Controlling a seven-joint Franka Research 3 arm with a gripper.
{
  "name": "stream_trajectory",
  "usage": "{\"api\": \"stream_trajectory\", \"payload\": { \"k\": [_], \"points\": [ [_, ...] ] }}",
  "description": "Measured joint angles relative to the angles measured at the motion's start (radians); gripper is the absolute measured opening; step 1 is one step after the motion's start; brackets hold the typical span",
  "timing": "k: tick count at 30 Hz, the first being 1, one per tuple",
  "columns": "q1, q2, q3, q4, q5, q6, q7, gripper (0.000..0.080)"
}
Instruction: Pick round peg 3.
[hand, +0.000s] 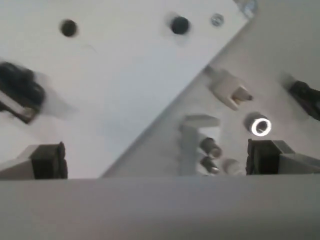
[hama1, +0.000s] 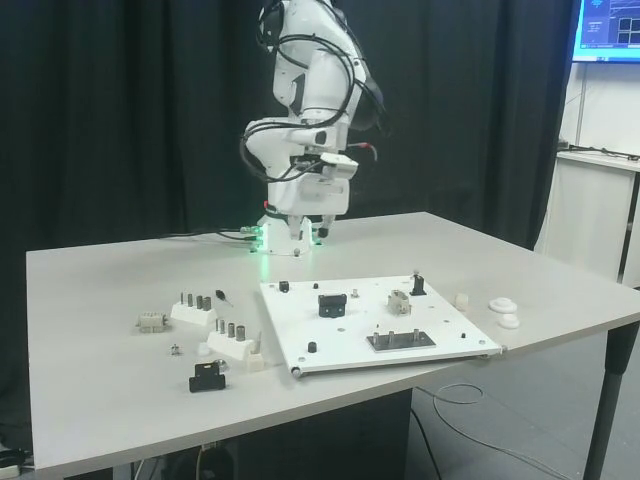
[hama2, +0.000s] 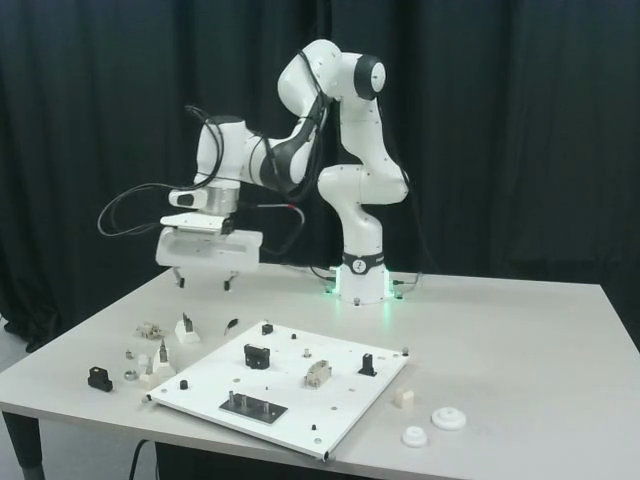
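two fingers (hand: 155, 160) spread wide, nothing between them; arm (hama2: 300, 150) holds them high over the counter (hama1: 90, 290), above the white board's (hama1: 300, 330) edge. round pegs (hand: 210, 155) stand upright in a white holder block (hand: 192, 145) on the counter just beside the board. can't tell which is peg 3. metal ring (hand: 260, 126) lies near the block. black clip (hama1: 207, 377) sits nearer the counter edge.

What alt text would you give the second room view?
A white robot arm bolted to a grey table holds its open gripper high above small peg holders, beside a white board carrying black fixtures.
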Motion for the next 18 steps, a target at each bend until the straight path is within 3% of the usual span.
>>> {"api": "stream_trajectory", "payload": {
  "k": [9, 18],
  "points": [
    [-0.065, 0.072, -0.008, 0.051, 0.009, 0.008, -0.106, 0.08],
    [-0.119, 0.153, -0.02, 0.103, 0.059, 0.008, -0.228, 0.08]
  ]
}}
